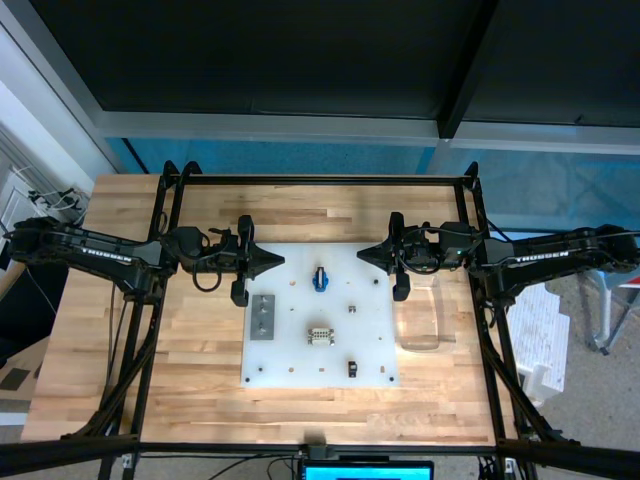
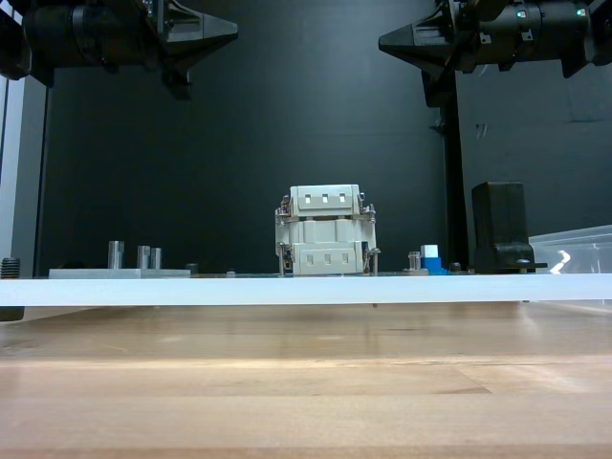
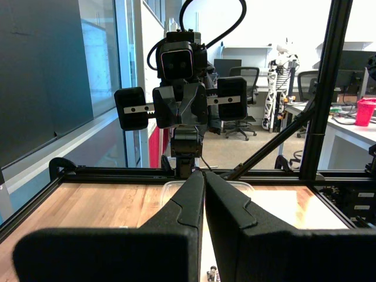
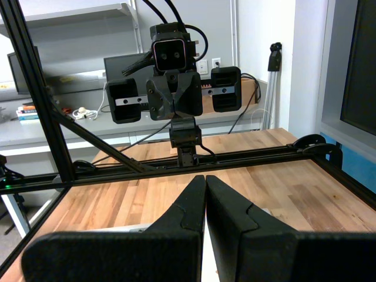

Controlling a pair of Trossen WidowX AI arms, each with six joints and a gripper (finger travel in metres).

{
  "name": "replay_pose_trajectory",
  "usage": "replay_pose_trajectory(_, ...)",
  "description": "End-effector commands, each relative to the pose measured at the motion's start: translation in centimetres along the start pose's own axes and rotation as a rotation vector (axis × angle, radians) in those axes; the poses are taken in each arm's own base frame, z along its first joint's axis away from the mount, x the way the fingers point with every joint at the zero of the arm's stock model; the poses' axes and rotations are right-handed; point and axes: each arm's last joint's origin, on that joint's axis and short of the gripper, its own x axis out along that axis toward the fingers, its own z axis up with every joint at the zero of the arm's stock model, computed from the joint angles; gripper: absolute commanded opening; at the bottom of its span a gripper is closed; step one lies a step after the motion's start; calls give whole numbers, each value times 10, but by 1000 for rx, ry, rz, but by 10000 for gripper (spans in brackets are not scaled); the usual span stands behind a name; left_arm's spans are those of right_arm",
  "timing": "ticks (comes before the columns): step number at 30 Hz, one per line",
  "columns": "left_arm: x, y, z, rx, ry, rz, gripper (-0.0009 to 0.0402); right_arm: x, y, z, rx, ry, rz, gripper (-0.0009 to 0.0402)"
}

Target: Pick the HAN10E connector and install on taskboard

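Fingers on both arms are pressed together and hold nothing. Your left gripper [image 1: 280,260] and right gripper [image 1: 362,253] hover high over the far part of the taskboard [image 1: 300,372], tips facing each other. The HAN10E connector [image 1: 320,337] sits below them at mid-board, toward the near edge. Its long axis runs across, about equally far from either arm, and it looks seated on the beige socket [image 2: 325,256]. The blue knob [image 1: 320,279] stands between fingers and connector, the grey metal block [image 1: 262,317] to its left.
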Motion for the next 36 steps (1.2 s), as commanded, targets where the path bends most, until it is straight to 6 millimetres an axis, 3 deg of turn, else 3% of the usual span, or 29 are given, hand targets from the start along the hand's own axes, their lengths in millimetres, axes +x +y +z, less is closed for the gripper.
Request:
replay_pose_trajectory(1, 0, 0, 0, 0, 0, 0, 1, 0, 0, 0, 0, 2, 4, 0)
replay_pose_trajectory(5, 0, 0, 0, 0, 0, 0, 1, 0, 2, 0, -25, 1, 62, 0)
replay_pose_trajectory(36, 0, 0, 0, 0, 0, 0, 1, 0, 0, 1, -48, -13, 1, 0)
